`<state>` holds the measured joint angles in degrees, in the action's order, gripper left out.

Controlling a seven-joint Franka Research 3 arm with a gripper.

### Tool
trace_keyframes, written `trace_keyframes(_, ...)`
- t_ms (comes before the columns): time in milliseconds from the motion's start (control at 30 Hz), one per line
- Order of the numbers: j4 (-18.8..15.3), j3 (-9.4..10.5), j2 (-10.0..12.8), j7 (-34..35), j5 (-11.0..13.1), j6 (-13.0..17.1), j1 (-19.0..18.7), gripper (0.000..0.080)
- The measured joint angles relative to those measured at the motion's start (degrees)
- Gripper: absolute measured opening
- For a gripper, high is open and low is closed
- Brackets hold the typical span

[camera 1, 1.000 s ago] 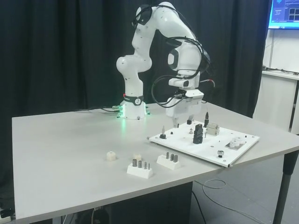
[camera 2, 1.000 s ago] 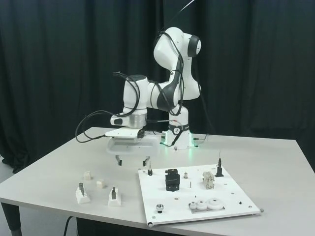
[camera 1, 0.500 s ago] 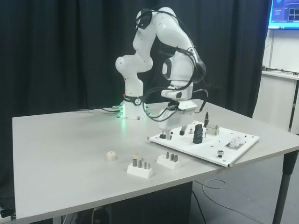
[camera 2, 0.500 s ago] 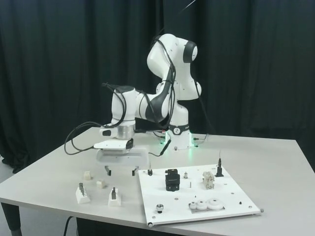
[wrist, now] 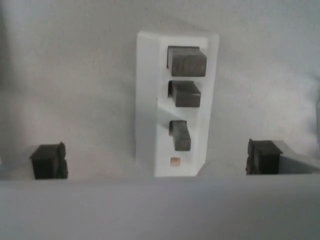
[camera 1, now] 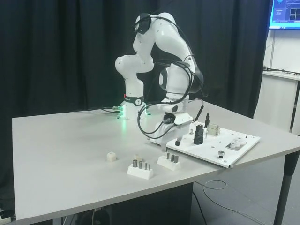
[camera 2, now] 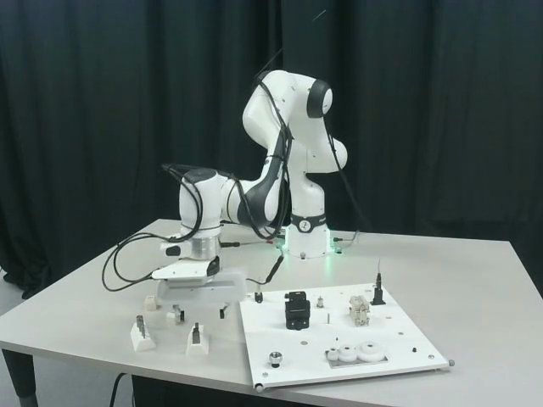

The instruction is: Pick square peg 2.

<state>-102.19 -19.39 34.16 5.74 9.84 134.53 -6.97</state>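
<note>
the pincer [wrist: 155, 160] is hanging spread wide above the white peg holder [wrist: 150, 100], one black fingertip [wrist: 48, 161] at nine o'clock of it and the other at three o'clock, apparently so the fingers can drop around a peg. square peg 2 [wrist: 185, 93], presumably the middle of three dark grey blocks, is standing upright in the holder on the grey desk [camera 1: 61, 140], its flat top looking mid-sized between its neighbours.

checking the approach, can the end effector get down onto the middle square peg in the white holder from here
Probably yes: the end effector hangs open above the white holder, its fingertips either side, and nothing covers the middle square peg.
</note>
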Motion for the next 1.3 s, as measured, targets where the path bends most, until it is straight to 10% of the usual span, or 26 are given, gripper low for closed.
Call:
trace_keyframes(1000,6.09,0.83,6.31,-1.26,4.13,-2.33,2.97,0.0702)
trace_keyframes(1033,6.31,0.83,6.35,-1.26,4.15,-2.6,3.04,0.038)
trace_keyframes(1200,7.41,0.83,6.56,-1.25,4.24,-4.15,3.32,0.038)
trace_keyframes(1233,7.66,0.83,6.6,-1.24,4.26,-4.52,3.38,0.018)
trace_keyframes(1300,8.08,0.83,6.66,-1.23,4.31,-5.11,3.46,0.018)
